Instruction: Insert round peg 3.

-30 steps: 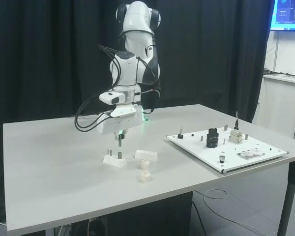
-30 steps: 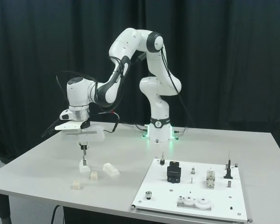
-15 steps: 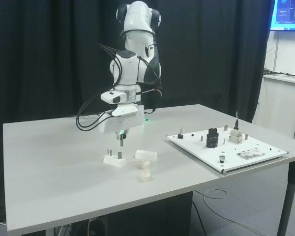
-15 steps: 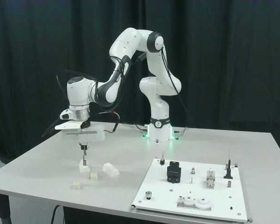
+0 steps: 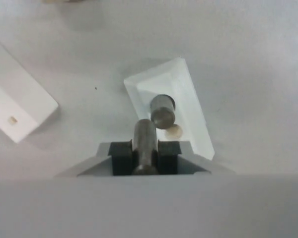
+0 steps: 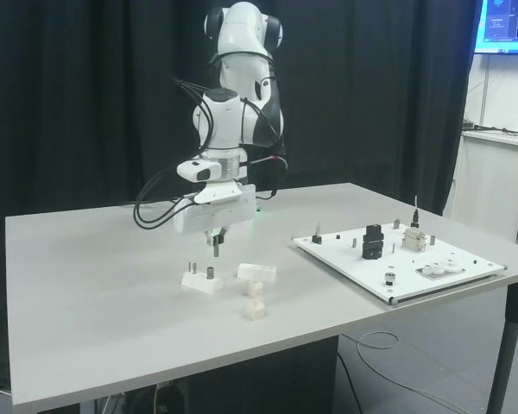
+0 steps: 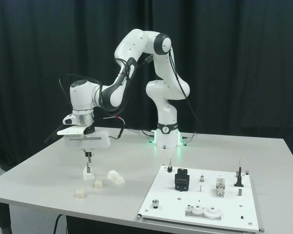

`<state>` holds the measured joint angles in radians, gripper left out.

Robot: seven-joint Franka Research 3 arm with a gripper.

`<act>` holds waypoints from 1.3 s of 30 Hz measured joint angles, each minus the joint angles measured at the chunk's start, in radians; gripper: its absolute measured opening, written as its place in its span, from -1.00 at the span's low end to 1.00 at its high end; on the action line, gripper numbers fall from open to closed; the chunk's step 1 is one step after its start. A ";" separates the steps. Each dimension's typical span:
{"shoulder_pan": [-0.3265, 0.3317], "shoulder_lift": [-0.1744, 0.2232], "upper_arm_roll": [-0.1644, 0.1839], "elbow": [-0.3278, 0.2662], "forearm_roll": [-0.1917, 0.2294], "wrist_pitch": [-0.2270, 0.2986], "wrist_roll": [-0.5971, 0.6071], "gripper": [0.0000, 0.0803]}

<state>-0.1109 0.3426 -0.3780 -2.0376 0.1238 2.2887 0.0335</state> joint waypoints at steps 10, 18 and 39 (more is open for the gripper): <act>0.019 -0.005 0.000 0.000 0.028 0.000 0.008 -0.74; 0.051 -0.016 0.001 -0.001 0.038 -0.010 0.034 -0.74; 0.266 -0.039 0.005 -0.005 0.112 -0.042 0.229 -0.74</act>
<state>0.1552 0.3036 -0.3731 -2.0426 0.2359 2.2464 0.2624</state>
